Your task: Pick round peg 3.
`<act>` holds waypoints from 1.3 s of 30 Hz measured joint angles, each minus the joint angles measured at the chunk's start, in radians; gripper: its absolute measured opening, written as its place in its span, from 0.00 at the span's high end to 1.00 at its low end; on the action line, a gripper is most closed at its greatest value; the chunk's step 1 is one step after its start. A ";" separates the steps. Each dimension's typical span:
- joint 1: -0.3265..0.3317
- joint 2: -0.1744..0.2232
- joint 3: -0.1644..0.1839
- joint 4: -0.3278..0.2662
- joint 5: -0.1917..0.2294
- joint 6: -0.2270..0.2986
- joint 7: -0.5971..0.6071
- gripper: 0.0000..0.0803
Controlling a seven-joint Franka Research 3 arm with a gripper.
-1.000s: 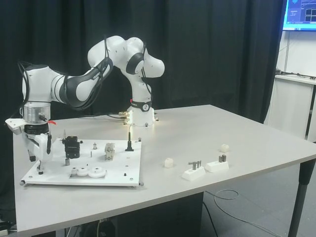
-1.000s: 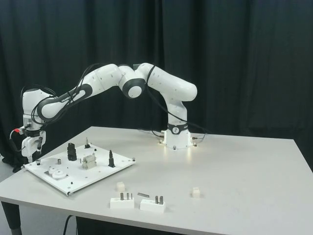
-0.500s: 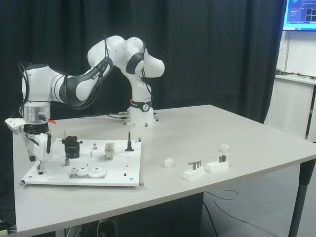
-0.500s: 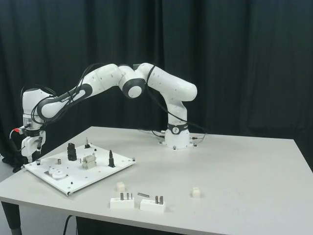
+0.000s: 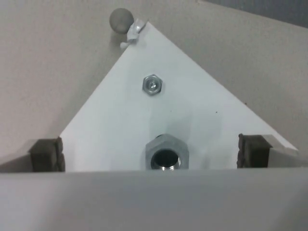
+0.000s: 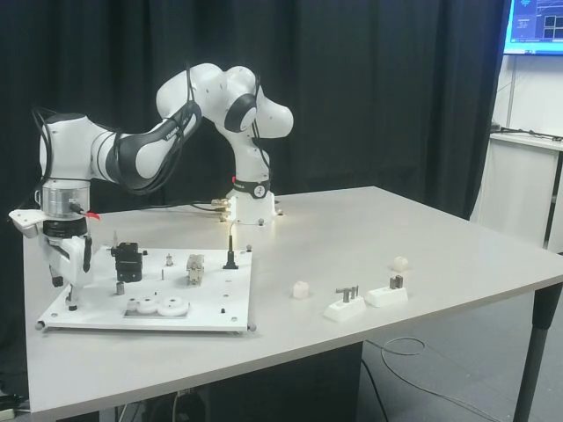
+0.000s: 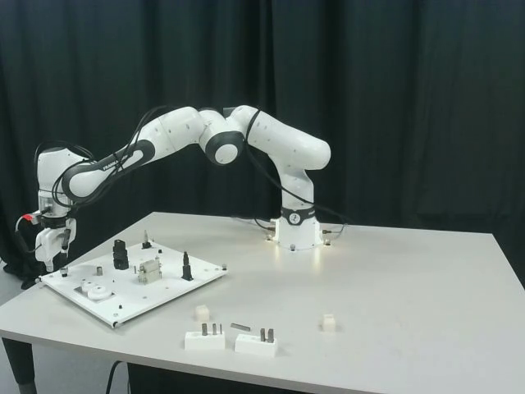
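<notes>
Round peg 3 is not something I can single out with certainty from where I stand. The gripper hangs just above the left corner of the white board on the grey bench. From the wrist, the gripper is spread wide, holding nothing, with its dark pads well apart. Between them on the board sits a grey hexagonal fitting with an open round bore. A smaller hex nut lies towards the board's corner, where a grey ball foot rests on the bench. Further right on the board stand a black block and white gears.
</notes>
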 joint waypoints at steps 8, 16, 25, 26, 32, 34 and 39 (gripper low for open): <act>0.002 -0.002 0.000 0.002 0.003 -0.008 0.000 0.00; 0.017 -0.011 0.000 0.005 0.011 -0.032 -0.002 0.00; 0.054 -0.039 0.000 0.009 0.014 -0.088 -0.002 0.00; 0.059 -0.042 0.000 0.009 0.014 -0.095 -0.002 0.00; 0.091 -0.058 -0.001 0.009 0.015 -0.142 0.001 0.00; 0.102 -0.061 -0.001 0.009 0.016 -0.157 0.003 0.00; 0.133 -0.067 -0.002 0.009 0.028 -0.188 0.022 0.00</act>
